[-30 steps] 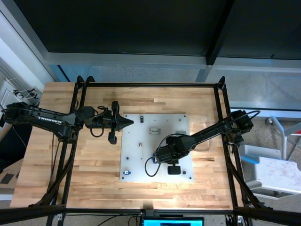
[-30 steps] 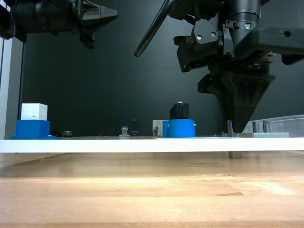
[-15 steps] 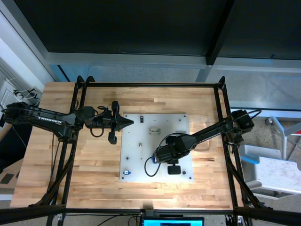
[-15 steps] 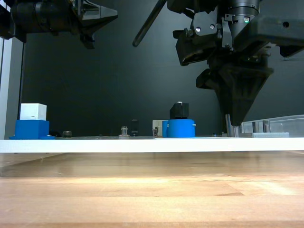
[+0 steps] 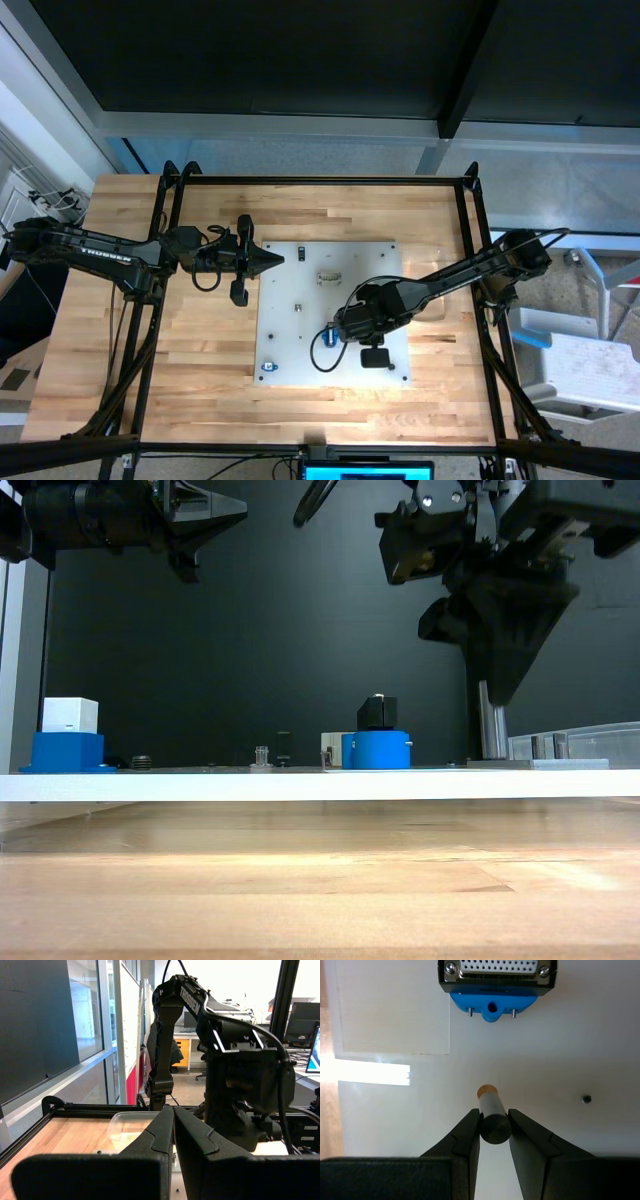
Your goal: Pick the 16mm cylinder and place it in the container
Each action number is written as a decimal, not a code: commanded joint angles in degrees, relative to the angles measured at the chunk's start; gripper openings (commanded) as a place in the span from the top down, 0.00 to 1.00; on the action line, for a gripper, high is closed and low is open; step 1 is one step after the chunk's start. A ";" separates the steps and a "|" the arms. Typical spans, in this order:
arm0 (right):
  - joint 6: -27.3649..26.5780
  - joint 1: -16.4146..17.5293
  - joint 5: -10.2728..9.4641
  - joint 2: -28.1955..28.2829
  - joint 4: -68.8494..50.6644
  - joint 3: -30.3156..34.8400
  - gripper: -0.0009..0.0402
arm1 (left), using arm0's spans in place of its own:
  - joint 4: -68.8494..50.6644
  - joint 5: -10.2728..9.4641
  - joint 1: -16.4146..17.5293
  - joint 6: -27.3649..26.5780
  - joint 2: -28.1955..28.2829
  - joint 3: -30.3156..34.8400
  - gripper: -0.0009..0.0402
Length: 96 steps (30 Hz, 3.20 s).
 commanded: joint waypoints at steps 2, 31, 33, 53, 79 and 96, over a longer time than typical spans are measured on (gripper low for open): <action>-0.11 -0.02 0.02 -2.16 -1.46 0.00 0.94 | 0.00 0.00 0.00 0.02 0.02 0.00 0.98; 2.05 -7.32 0.48 -26.40 -8.74 -16.24 0.94 | -0.02 0.00 0.00 0.02 0.00 0.00 0.98; 2.64 -7.82 0.48 -27.71 -9.46 -17.22 0.94 | 0.00 0.00 0.00 0.02 0.02 0.00 0.98; 7.87 -14.58 0.44 -36.70 -11.50 -29.35 0.94 | -0.02 0.00 0.00 0.02 0.00 0.00 0.98; 9.60 -17.55 -1.46 -36.57 -8.20 -35.10 0.87 | 0.00 0.00 0.00 0.02 0.00 0.00 0.98; 10.47 -17.55 -1.49 -36.59 -7.21 -35.98 0.61 | 0.00 0.00 0.00 0.02 0.00 0.00 0.98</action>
